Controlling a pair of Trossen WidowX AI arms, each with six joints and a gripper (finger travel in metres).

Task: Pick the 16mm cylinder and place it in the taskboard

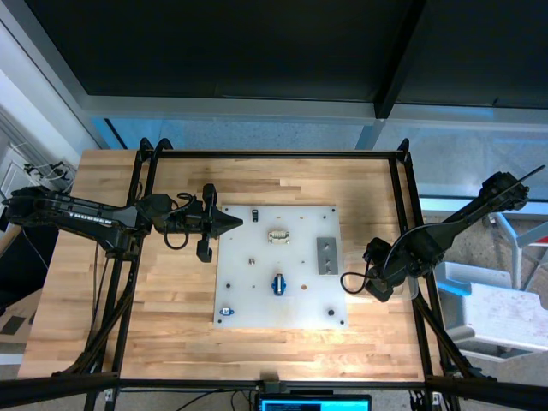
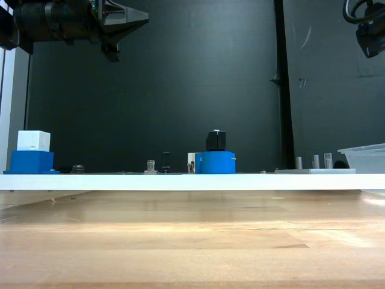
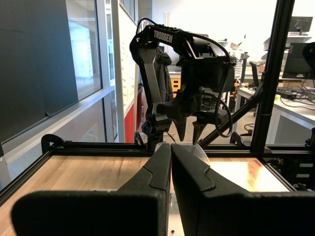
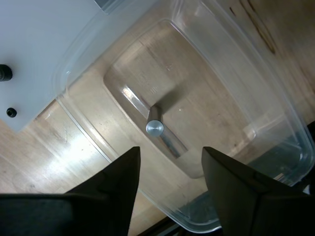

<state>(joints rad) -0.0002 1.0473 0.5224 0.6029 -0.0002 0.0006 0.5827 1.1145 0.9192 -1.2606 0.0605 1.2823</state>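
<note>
Inside the clear bin (image 4: 211,93) beside the taskboard (image 1: 257,300), your 16mm cylinder (image 4: 154,128) stands end-up directly beyond the spread jaws of the right gripper (image 4: 170,158) (a shade nearer one finger), so that arm is closer, while the left gripper (image 1: 224,221), pinched closed, hangs over the board's left edge.

The left black arm (image 1: 77,212) is stretched level and inward, carried high. The left black gripper (image 1: 237,221) points horizontally toward the opposite arm. Its two fingers (image 3: 157,167) are pressed together with no gap and nothing between them. The right black arm (image 1: 462,218) is bent, elbow raised at the far right, wrist dropped. The right black gripper (image 4: 171,148) aims steeply downward, fingers spread apart, gripping nothing.
</note>
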